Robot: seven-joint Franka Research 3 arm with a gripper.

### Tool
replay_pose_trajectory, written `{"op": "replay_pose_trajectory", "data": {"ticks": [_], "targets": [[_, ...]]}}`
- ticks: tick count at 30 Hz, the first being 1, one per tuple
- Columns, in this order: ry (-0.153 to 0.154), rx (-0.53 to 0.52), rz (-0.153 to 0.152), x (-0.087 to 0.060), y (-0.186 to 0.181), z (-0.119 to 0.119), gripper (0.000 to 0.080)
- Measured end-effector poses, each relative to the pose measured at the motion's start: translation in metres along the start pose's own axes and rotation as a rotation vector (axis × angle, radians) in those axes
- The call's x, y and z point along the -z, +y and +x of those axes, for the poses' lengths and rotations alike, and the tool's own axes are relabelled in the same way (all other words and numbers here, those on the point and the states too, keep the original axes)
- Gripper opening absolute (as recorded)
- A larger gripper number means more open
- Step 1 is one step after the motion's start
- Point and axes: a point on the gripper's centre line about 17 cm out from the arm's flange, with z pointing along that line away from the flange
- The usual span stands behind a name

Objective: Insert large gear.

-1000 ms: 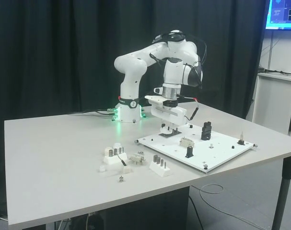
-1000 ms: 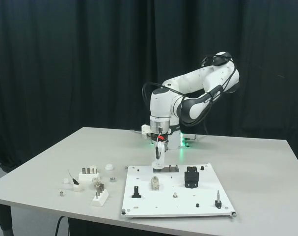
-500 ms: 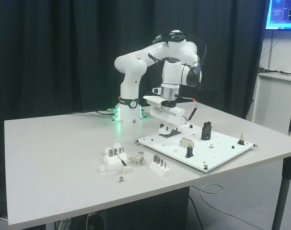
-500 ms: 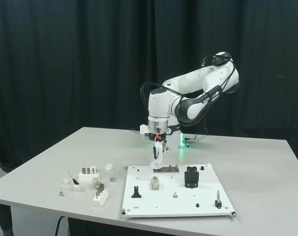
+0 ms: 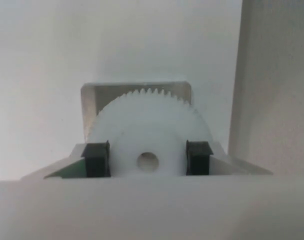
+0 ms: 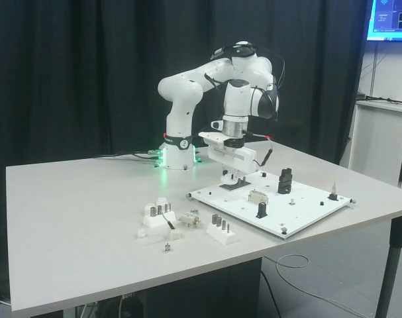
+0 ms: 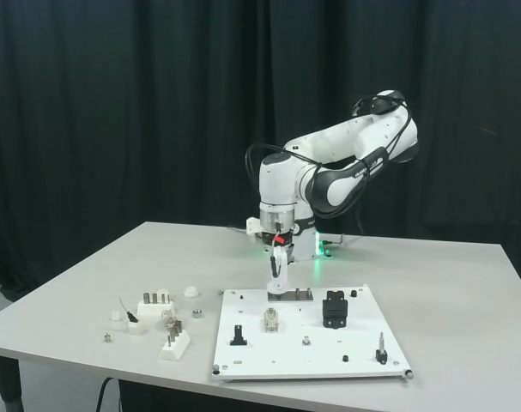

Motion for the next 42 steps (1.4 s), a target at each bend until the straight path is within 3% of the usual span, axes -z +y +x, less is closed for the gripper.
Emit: {"op": "replay_pose_trajectory", "data": {"ticks": [20, 42], "targets": [[-0.013, 0.024, -0.006, 0.0, 0.0, -0.013, 0.0327], [0.034, 0.028, -0.001, 0.0, -0.003, -0.002, 0.0327]]}}
